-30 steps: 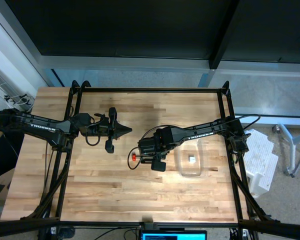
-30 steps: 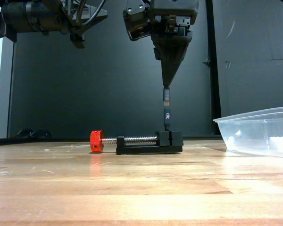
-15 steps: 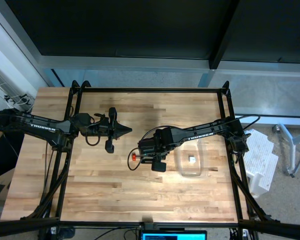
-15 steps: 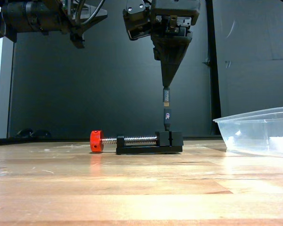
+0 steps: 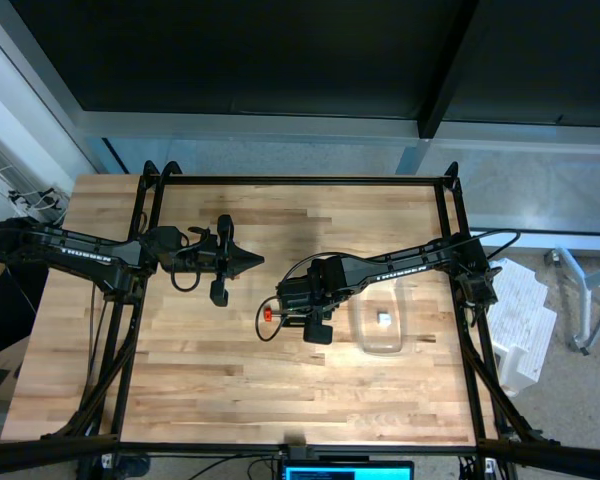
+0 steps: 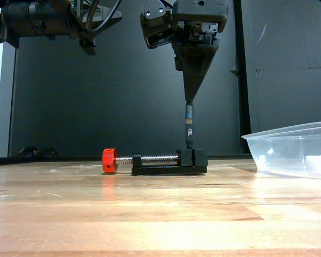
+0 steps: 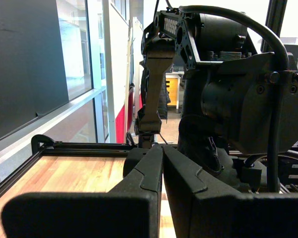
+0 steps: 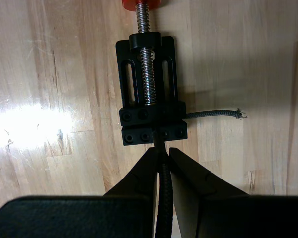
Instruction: Pick the USB-C connector and install on taskboard
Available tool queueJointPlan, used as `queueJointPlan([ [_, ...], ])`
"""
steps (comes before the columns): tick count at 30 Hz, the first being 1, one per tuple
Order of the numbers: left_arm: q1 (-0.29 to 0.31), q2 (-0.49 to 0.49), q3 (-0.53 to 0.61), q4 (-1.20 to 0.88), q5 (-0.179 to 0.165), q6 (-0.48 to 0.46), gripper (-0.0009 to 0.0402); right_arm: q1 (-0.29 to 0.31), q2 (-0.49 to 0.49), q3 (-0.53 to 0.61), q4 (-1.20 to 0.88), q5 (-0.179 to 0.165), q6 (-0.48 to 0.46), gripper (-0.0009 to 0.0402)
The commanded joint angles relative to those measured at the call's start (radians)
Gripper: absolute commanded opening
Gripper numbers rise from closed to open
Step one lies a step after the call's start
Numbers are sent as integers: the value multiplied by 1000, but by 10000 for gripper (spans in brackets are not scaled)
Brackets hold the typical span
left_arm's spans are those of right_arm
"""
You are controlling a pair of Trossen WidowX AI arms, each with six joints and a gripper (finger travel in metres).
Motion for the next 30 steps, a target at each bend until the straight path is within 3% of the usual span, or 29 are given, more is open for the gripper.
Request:
queueJointPlan([
  [1, 0, 0, 0, 0, 0, 0, 0, 0, 0, -1, -4, 0, -1, 0],
  [30, 0, 0, 0, 0, 0, 0, 0, 0, -18, -22, 14, 0, -3, 0],
])
